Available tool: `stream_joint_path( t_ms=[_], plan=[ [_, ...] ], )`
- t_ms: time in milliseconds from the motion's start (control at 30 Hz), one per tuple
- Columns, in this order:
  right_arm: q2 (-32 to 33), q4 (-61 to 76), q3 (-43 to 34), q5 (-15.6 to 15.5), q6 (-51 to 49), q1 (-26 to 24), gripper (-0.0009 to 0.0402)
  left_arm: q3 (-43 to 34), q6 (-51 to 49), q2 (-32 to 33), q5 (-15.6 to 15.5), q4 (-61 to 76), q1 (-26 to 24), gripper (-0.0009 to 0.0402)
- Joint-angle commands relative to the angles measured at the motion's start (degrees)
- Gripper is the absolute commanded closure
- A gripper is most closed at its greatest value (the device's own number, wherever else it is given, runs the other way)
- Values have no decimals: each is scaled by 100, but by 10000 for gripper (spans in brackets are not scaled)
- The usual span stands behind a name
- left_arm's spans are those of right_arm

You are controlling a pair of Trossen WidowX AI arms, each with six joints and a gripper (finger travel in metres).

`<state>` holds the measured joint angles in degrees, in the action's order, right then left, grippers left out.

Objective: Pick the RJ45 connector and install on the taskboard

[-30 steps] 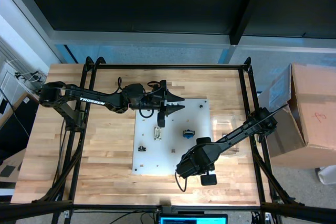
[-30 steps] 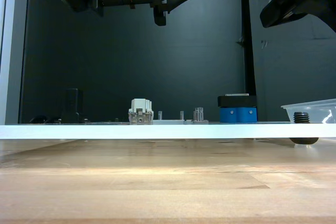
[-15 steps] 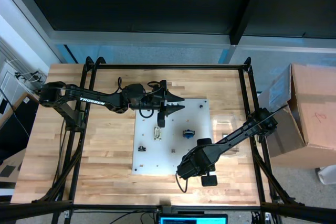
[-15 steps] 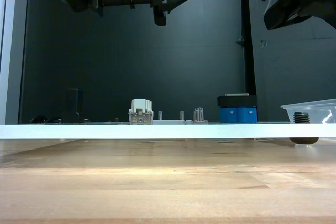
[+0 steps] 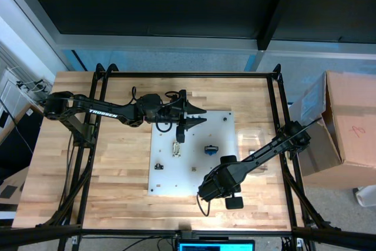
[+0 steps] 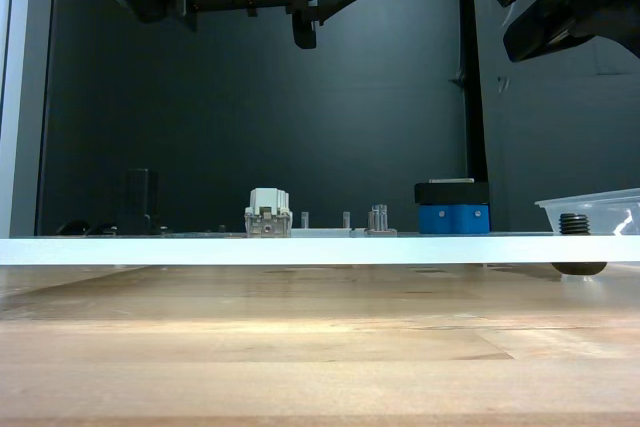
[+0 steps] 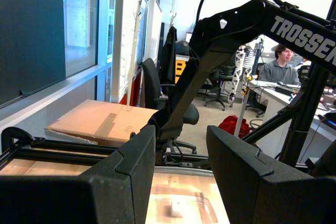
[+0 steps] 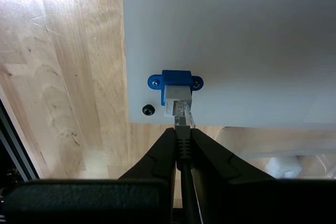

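Holding the plug (image 8: 184, 113) by its black boot, the right end effector (image 8: 182, 129) has its 2 fingers pinched narrow on it, high over the near edge of the white board (image 8: 252, 45). The plug hangs clear of the blue socket (image 8: 175, 79), roughly in line with it in the right wrist view. The left end effector (image 5: 202, 116) hovers over the board's far part, fingers apart, holding nothing.

Risks, as I judge them:
- The grip sits behind the plug, so contact could pivot it or push it back.
- A slight tilt or offset would catch the socket rim.
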<state>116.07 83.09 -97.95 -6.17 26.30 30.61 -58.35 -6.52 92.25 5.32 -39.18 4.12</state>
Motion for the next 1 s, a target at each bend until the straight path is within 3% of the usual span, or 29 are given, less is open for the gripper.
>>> stream_joint_path(
  t_ms=[33, 1000],
  plan=[
    [-2, -9, 2, 4, -11, 2, 393, 0, 2, 0, 0, -2, 2, 262],
    [-7, -713, 592, -243, -72, -2, 393, 0, 2, 0, 0, -4, 0, 262]
  ],
)
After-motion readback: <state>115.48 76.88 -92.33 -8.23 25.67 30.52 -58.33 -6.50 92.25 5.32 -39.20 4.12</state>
